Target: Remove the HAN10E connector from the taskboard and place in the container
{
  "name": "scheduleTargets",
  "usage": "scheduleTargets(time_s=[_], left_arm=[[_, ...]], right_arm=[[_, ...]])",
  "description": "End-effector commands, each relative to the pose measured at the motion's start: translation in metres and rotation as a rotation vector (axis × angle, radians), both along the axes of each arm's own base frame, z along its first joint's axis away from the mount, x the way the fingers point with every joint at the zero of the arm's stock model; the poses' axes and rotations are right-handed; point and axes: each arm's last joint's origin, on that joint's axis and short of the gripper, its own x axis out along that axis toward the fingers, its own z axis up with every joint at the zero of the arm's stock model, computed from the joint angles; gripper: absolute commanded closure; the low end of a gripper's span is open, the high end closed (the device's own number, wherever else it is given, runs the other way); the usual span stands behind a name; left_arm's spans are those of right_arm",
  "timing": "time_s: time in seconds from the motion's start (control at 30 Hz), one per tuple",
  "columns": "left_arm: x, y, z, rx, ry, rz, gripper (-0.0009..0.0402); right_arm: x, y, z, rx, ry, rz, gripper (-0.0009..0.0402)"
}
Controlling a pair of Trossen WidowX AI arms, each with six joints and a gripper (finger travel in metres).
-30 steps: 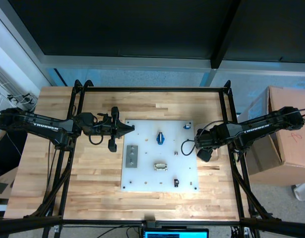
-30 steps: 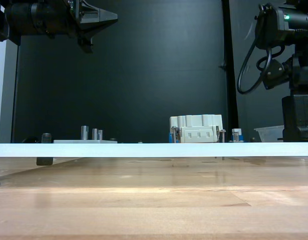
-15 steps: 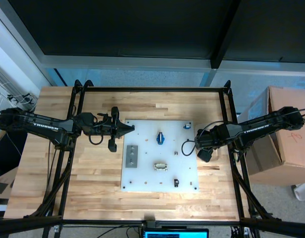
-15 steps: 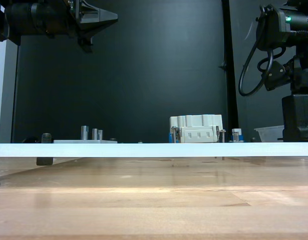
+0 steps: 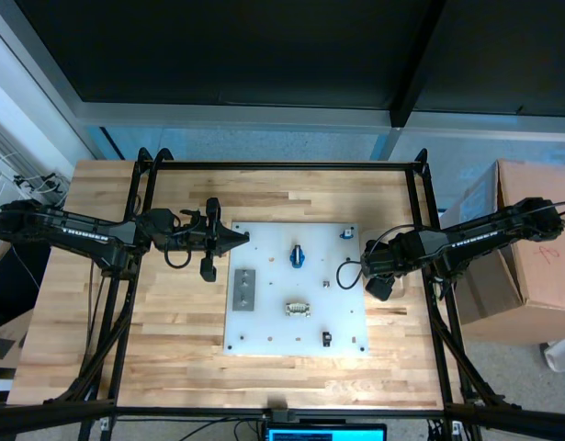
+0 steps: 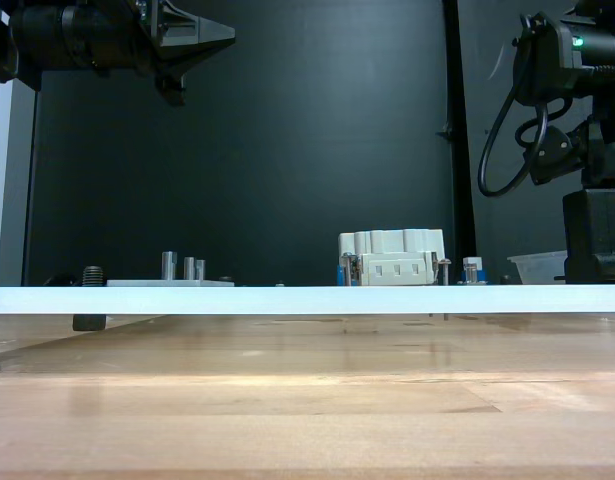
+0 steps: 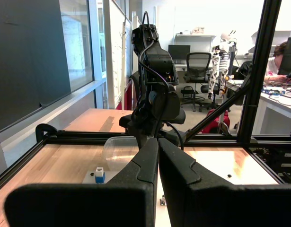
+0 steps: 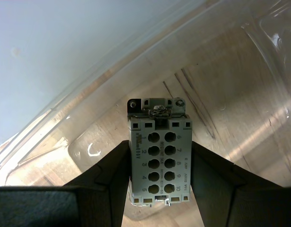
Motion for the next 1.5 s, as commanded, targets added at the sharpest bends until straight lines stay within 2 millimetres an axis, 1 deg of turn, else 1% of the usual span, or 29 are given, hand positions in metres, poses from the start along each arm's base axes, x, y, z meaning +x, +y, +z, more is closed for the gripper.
scheduleTargets(time_s=[0.03,0.27,0.37,0.47,0.57,0.7,0.8,0.9,0.97,1.03,1.2,1.3,1.37,1.5], left_arm=[[0.000,0.000,0.000,0.000,0.000,0.000,0.0393],[0.000,0.000,0.000,0.000,0.000,0.000,0.0393],[0.000,0.000,0.000,0.000,0.000,0.000,0.0393],[0.000,0.000,0.000,0.000,0.000,0.000,0.0393],[0.000,0.000,0.000,0.000,-0.001,0.000,0.0393],[0.000,0.000,0.000,0.000,0.000,0.000,0.0393],[0.000,0.000,0.000,0.000,0.000,0.000,0.0393],[0.000,0.000,0.000,0.000,0.000,0.000,0.0393],[0.000,0.000,0.000,0.000,0.000,0.000,0.0393],[0.000,0.000,0.000,0.000,0.000,0.000,0.0393],[0.000,0.000,0.000,0.000,0.000,0.000,0.0393],[0.000,0.000,0.000,0.000,0.000,0.000,0.0393],[0.000,0.000,0.000,0.000,0.000,0.000,0.0393],[0.000,0.000,0.000,0.000,0.000,0.000,0.0393]], right_arm=[[-0.001,0.000,-0.001,0.001,0.003,0.000,0.0381],[-0.003,-0.001,-0.008,-0.001,0.006,0.000,0.0381],[-0.006,-0.001,-0.015,0.007,0.006,-0.020,0.0364],[-0.008,-0.001,-0.020,0.004,0.017,-0.026,0.0314],[-0.008,-0.001,-0.019,0.005,0.007,-0.051,0.0241],[-0.004,0.000,-0.013,0.008,-0.017,-0.064,0.0139],[-0.002,0.000,-0.009,0.008,-0.016,-0.066,0.0071],[-0.001,0.001,-0.002,0.010,-0.008,-0.066,0.0019],[-0.001,0.001,0.005,0.008,0.004,-0.069,-0.0003],[0.001,0.001,0.014,0.006,0.014,-0.069,-0.0009],[0.003,0.002,0.041,0.011,0.043,-0.065,0.0020],[0.004,0.004,0.054,0.034,0.039,-0.060,0.0038],[0.006,0.004,0.060,0.038,0.027,-0.058,0.0048],[0.007,0.004,0.060,0.006,0.011,-0.054,0.0069]])
